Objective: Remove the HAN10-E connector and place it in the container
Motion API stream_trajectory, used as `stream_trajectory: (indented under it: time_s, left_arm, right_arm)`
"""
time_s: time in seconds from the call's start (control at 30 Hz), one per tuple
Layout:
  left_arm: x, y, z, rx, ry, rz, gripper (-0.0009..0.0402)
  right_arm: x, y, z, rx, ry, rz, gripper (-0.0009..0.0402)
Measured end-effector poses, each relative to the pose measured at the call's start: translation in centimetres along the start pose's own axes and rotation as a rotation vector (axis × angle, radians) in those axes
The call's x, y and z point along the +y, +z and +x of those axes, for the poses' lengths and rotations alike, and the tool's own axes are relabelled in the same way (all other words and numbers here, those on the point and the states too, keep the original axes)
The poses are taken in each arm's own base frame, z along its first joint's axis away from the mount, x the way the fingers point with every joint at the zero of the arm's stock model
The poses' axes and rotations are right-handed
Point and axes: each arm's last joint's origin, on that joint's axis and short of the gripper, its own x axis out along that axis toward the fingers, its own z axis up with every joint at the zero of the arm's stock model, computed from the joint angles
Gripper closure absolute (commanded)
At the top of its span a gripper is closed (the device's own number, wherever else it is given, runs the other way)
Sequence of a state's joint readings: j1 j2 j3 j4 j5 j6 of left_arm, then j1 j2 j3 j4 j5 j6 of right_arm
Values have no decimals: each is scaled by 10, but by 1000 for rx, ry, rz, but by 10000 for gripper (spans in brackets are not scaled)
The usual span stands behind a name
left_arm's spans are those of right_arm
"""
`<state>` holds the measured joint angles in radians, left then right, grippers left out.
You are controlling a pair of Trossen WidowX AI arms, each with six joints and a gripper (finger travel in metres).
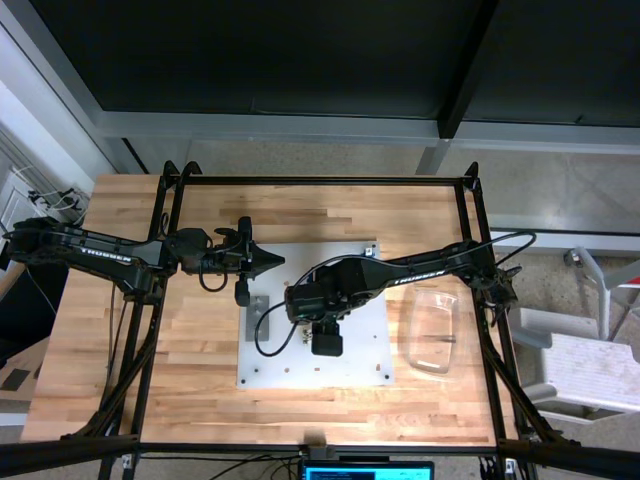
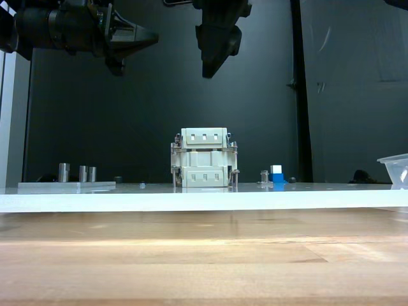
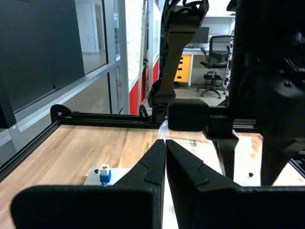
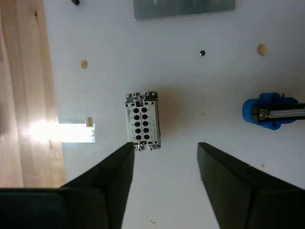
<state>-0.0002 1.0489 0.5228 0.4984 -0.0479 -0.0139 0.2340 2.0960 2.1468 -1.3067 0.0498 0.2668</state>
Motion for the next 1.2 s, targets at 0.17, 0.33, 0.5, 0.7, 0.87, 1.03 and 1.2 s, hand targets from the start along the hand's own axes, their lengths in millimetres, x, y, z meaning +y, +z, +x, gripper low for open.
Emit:
stream_trajectory:
  time_s: [0.17,0.33,0.5,0.7,0.87,1.03,1.2]
  left_arm:
    - [0,0,0,0,0,0,393]
    - [0,0,0,0,0,0,393]
    - [0,0,0,0,0,0,393]
    - [0,0,0,0,0,0,393]
    - [0,0,0,0,0,0,393]
    - [0,0,0,0,0,0,393]
    - [0,0,0,0,0,0,393]
  right_arm:
    - [4,1,9,2,1,-2,139]
    - [7,3,23,24,-3,-6,121]
    - [11,4,35,37,-7,-13,118]
    - [14,5,50,58,-9,-13,118]
    - [16,5,56,54,-9,-17,118]
    - [18,3,61,61,-9,-22,118]
    - [19,1,67,71,-11,-26,118]
